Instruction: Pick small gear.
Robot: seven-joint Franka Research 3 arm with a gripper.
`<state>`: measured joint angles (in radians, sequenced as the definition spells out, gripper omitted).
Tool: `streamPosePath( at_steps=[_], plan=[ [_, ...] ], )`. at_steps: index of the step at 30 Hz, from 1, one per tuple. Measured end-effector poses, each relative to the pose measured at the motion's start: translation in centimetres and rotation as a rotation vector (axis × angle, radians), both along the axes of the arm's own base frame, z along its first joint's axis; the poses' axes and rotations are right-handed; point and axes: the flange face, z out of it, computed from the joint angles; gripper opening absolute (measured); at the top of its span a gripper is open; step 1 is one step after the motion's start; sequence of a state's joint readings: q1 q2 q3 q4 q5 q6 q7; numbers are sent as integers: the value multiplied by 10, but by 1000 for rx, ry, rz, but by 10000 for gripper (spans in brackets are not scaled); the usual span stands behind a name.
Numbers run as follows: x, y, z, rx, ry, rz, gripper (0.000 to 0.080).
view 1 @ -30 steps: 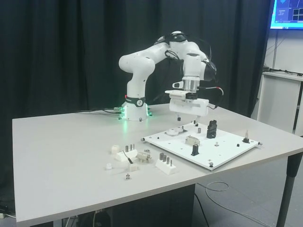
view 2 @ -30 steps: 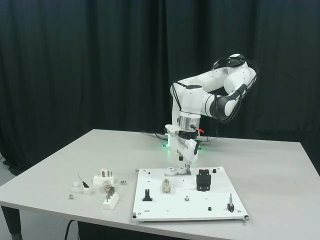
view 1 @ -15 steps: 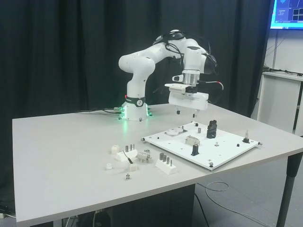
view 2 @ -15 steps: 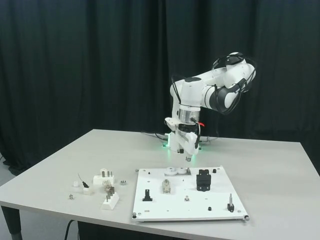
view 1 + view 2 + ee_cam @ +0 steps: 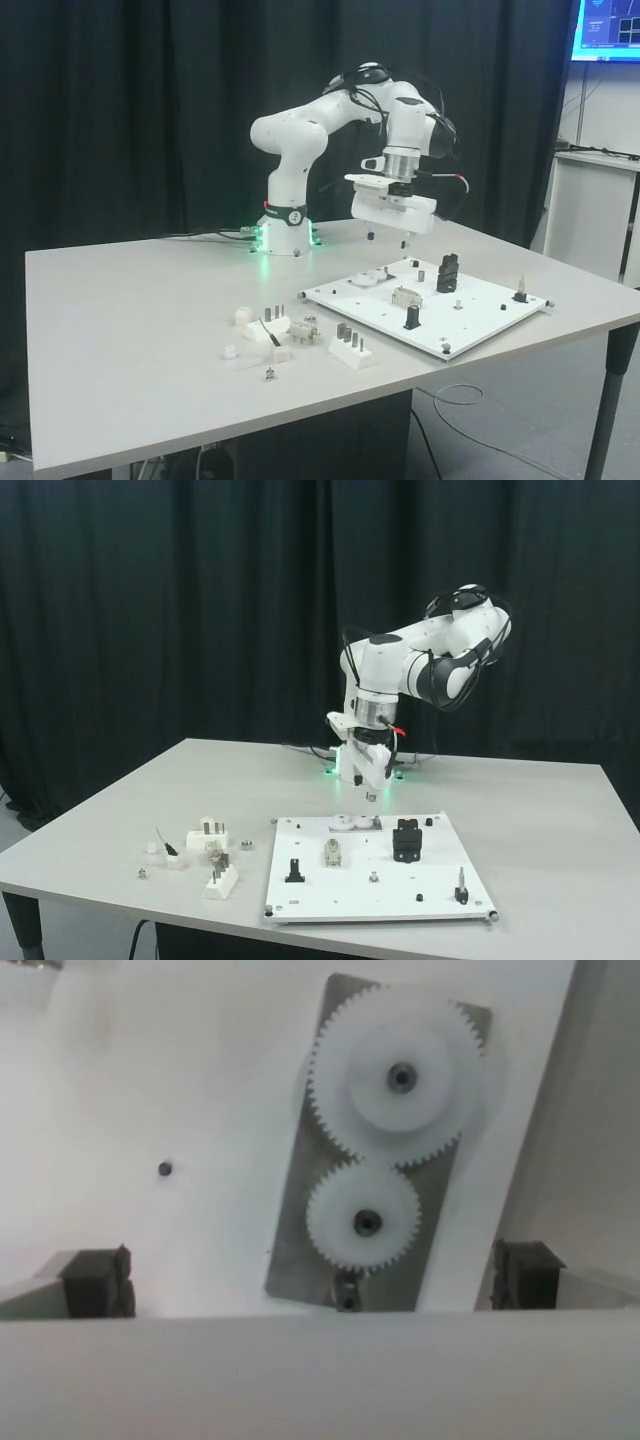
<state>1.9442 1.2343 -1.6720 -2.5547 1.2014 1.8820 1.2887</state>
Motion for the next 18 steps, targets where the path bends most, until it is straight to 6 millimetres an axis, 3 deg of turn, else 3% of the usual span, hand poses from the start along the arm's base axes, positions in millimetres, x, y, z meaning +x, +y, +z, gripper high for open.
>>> streamPosePath(
  at_steps=[18],
  plan=[
    [2, -13, -1, -10, 13, 16, 800]
  ],
)
